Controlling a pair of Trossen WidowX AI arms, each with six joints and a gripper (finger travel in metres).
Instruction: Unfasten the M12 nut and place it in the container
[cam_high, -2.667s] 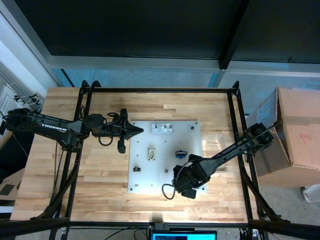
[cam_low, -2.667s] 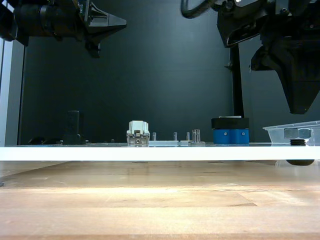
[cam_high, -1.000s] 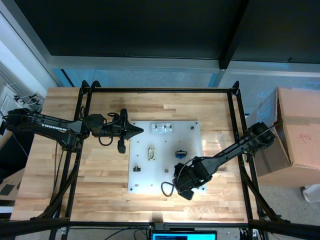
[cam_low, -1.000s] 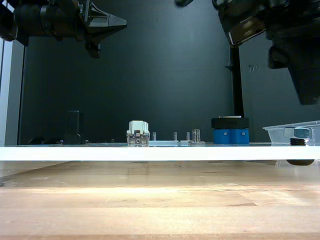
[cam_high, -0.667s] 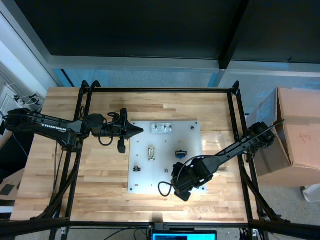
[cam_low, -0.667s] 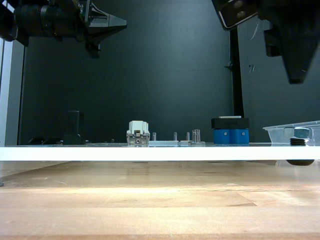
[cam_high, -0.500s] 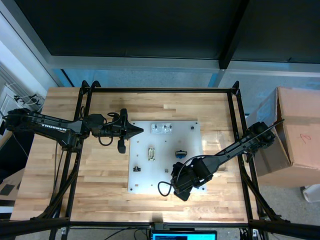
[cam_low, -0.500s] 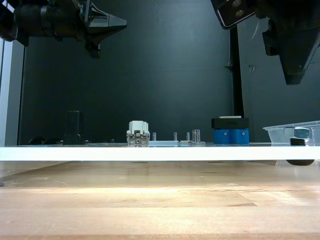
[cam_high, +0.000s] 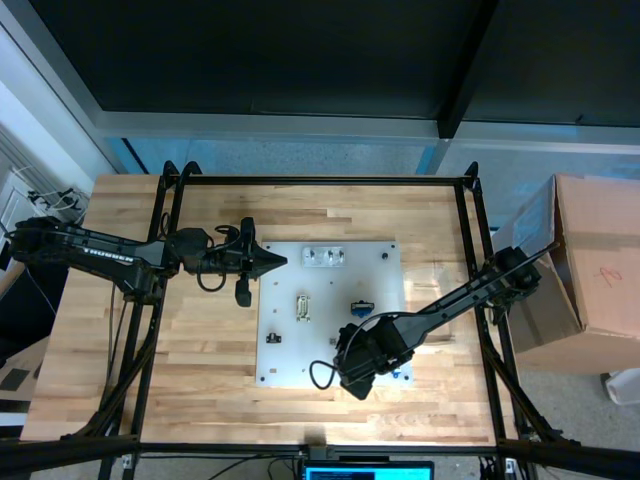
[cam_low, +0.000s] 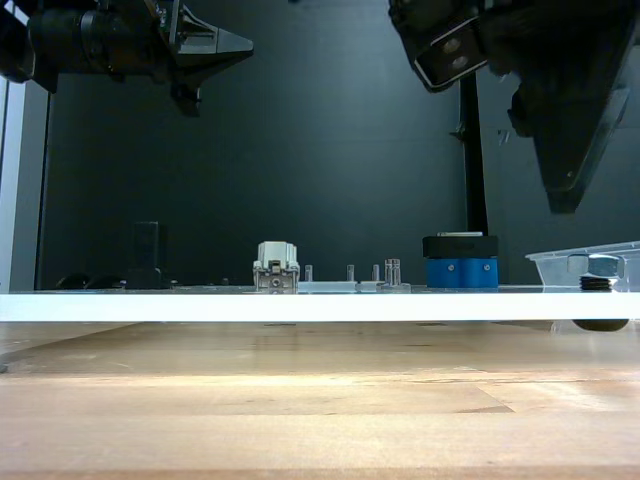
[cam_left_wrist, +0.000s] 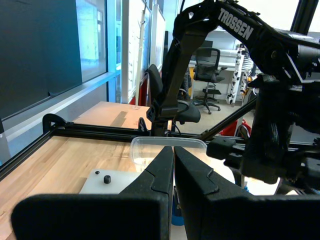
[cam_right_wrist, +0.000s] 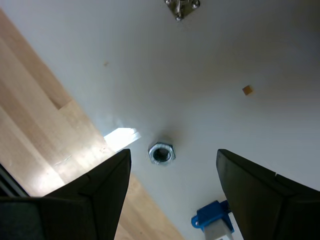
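The silver M12 nut (cam_low: 598, 265) sits on its stud (cam_low: 598, 284), with black ribs showing under it. The right wrist view looks down on the nut (cam_right_wrist: 161, 153) on the white board (cam_right_wrist: 210, 60). My right gripper (cam_right_wrist: 172, 155) is open and holds nothing. In the low view my right gripper (cam_low: 562, 200) hangs high above the board, left of the nut. My left gripper (cam_high: 275, 261) hovers at the board's far left edge, shut and holding nothing. The clear container (cam_low: 590, 254) stands behind the stud.
On the board (cam_high: 330, 300) stand a blue block (cam_low: 460, 270), a white connector (cam_low: 276, 268) and small clear pegs (cam_low: 390, 270). The container (cam_left_wrist: 167, 147) also shows in the left wrist view. A cardboard box (cam_high: 590, 270) stands past the table's right edge.
My right gripper has risen and swung left, away from above the nut. The nut stays on its stud. The left arm has not moved.
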